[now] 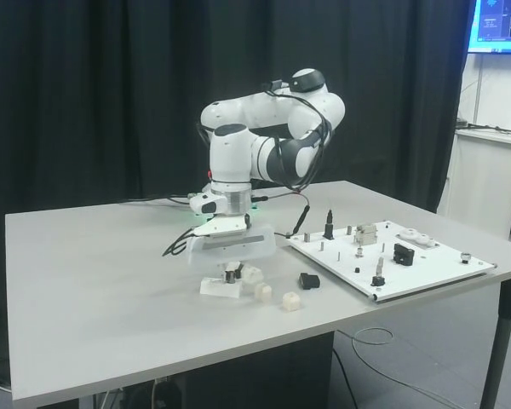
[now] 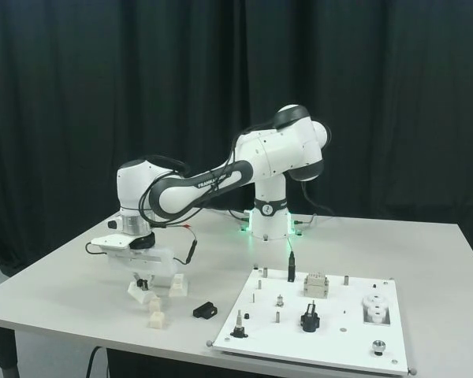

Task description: Pick round peg 4.

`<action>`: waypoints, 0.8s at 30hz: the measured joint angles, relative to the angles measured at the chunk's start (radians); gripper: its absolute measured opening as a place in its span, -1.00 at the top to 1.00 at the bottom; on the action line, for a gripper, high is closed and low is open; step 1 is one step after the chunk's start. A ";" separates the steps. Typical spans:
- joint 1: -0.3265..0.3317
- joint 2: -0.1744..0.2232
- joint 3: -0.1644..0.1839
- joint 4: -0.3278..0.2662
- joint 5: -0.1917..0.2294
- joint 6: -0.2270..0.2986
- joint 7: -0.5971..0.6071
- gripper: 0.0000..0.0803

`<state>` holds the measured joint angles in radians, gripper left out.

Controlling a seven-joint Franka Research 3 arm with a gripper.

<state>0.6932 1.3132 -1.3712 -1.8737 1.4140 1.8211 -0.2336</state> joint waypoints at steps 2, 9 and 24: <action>0.000 0.000 0.000 0.000 0.000 0.002 0.000 0.63; 0.002 0.000 0.001 0.002 0.000 0.003 0.000 0.63; 0.025 -0.002 -0.038 0.008 -0.005 -0.007 0.021 0.63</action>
<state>0.7187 1.3114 -1.4087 -1.8661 1.4094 1.8138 -0.2125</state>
